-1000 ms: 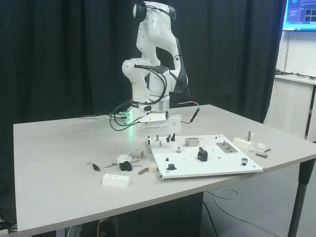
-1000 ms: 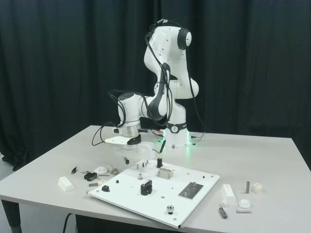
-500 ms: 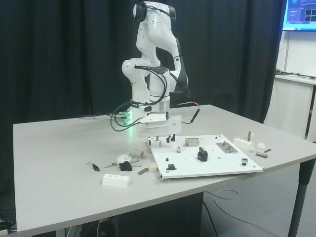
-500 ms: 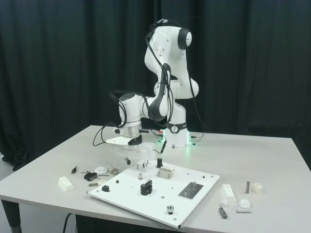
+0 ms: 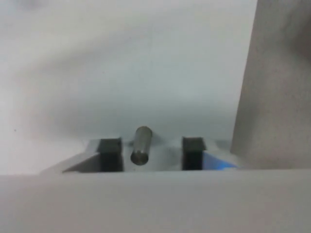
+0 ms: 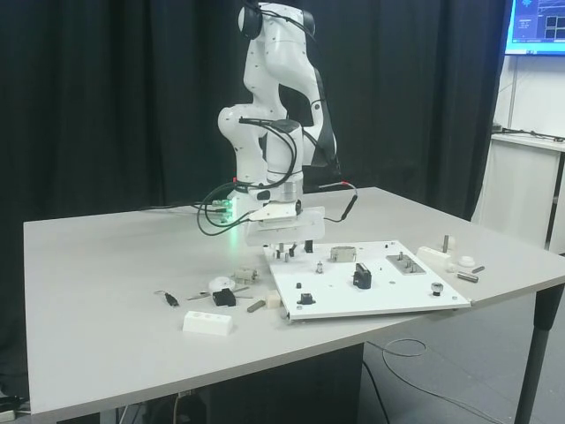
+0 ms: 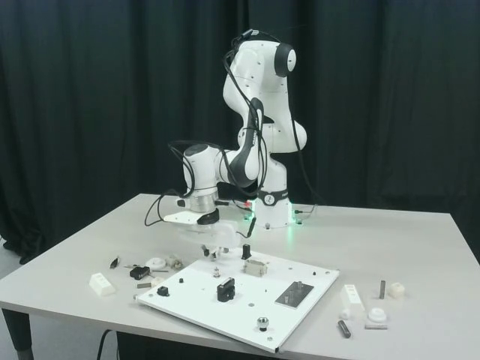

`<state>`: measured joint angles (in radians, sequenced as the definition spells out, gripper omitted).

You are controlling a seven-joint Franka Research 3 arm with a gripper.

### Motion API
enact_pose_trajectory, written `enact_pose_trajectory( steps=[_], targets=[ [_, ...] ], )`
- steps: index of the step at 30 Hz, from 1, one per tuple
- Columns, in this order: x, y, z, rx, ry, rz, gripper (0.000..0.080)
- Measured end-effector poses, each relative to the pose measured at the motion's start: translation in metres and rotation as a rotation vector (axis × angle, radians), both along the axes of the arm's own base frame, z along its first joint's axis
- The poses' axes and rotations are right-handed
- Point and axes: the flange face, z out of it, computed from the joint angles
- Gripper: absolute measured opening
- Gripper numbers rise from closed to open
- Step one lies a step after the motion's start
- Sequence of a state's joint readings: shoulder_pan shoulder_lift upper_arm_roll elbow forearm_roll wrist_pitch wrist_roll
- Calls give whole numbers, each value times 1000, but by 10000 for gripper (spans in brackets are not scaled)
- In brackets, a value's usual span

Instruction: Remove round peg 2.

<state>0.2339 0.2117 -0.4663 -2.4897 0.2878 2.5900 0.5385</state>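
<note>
Wrist view: round peg (image 5: pixel 142 144) stands upright between the two black fingers (image 5: pixel 111 147), roughly centred in the gap, a clear space showing on either side. Fingers spread apart, not touching the peg, nothing held. The peg rises from the white board (image 5: pixel 146 73); the board's edge and grey surface (image 5: pixel 277 97) show to one side.

First room view: gripper (image 6: pixel 284 250) sits low over the board's (image 6: pixel 380 296) far corner nearest the arm's base, fingertips down at the level of the small pegs there. The peg itself is too small to tell apart from the fingers in this view.

Second room view: gripper (image 7: pixel 211 251) down at the same corner of the board (image 7: pixel 247 307).

Containers: no bin or tray seen. The board carries a black clip-like part (image 6: pixel 360 276), a small black part (image 6: pixel 305 299) near its front edge, a grey metal block (image 6: pixel 342 253), a grey plate with posts (image 6: pixel 404 262) and a small round knob (image 6: pixel 436 289).

Loose on the surface (image 6: pixel 115 291) beside the board: a white block (image 6: pixel 208 322) and several small parts (image 6: pixel 225 287).
</note>
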Motion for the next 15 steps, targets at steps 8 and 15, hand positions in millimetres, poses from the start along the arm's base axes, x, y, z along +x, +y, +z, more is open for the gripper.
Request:
enact_pose_trajectory(
  steps=[8,15],
  targets=[
    [1,3,0,7,-3,-7,74],
    [1,4,0,7,-3,-6,67]
  ],
)
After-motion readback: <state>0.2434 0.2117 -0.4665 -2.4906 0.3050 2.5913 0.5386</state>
